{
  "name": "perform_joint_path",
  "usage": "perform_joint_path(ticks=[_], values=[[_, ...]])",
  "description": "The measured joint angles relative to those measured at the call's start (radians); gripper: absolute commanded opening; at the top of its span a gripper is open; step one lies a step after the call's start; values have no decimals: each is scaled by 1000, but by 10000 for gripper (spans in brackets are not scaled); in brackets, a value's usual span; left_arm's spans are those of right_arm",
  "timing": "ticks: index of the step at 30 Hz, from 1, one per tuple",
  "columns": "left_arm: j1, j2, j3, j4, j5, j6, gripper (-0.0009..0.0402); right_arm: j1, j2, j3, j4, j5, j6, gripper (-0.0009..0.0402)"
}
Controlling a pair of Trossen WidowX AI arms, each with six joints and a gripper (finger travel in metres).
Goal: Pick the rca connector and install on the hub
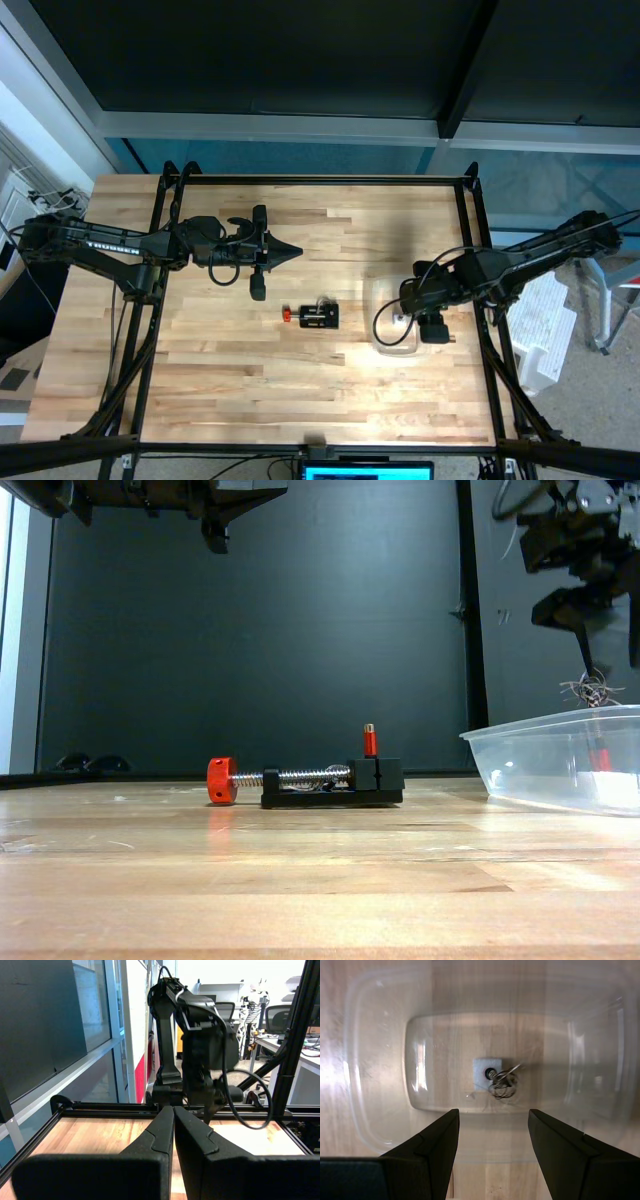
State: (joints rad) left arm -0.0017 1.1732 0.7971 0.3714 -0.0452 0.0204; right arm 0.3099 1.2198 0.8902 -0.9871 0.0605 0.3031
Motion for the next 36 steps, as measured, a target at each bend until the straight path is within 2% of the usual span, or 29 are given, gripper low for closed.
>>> perform_joint_path(ticks=[17, 21, 28, 36], values=[[0, 0, 0, 0, 0, 0, 0, 7, 124, -67, 170, 4, 32, 188], [0, 0, 0, 0, 0, 0, 0, 7, 145, -74, 187, 26, 32, 188], [0, 0, 0, 0, 0, 0, 0, 6, 164, -99, 234, 26, 31, 188], [0, 0, 0, 0, 0, 0, 0, 6, 164, -132, 272, 26, 31, 151]])
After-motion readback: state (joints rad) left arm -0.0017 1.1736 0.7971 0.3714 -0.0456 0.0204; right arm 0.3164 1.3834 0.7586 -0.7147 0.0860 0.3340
